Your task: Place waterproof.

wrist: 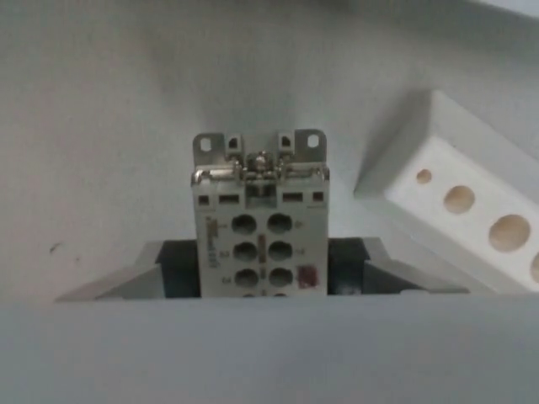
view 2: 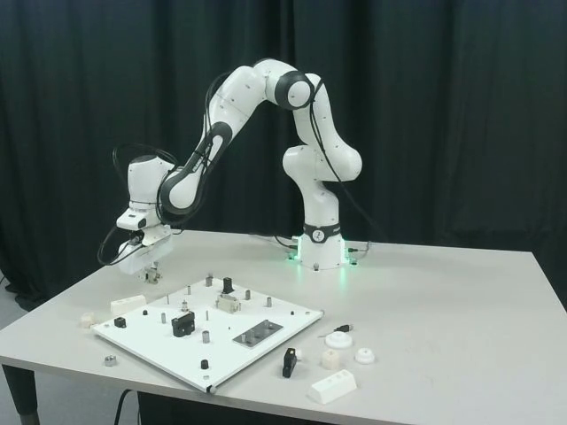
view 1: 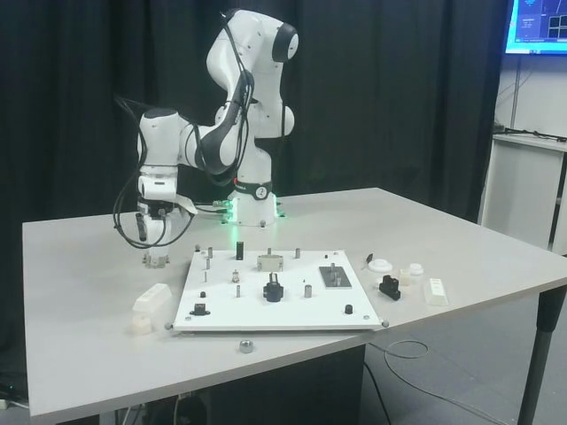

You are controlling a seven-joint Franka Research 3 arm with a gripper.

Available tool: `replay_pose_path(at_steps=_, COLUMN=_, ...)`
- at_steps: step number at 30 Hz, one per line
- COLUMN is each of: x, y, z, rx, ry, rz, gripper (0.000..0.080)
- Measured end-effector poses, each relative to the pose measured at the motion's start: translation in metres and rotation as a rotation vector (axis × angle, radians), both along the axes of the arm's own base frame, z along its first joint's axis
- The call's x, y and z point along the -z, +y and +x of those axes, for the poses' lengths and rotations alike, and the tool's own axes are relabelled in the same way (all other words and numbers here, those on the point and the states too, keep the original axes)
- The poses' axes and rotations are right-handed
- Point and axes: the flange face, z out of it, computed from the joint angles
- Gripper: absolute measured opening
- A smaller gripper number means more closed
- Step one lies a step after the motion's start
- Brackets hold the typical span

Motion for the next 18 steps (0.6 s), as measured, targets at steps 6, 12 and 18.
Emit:
replay_pose_path(at_steps=6, x=0.009, y=-0.002, z=0.0, rx=-0.001, ry=0.001, rz=0.009, gripper=0.0311)
replay_pose_path(at_steps=12, x=0.015, y=-0.001, z=0.0, rx=0.001, ry=-0.004, rz=0.021, gripper=0.0311)
replay_pose_path(at_steps=18, x=0.019, y=0.0, z=-0.001, rx=0.003, ry=-0.008, rz=0.032, gripper=0.0311)
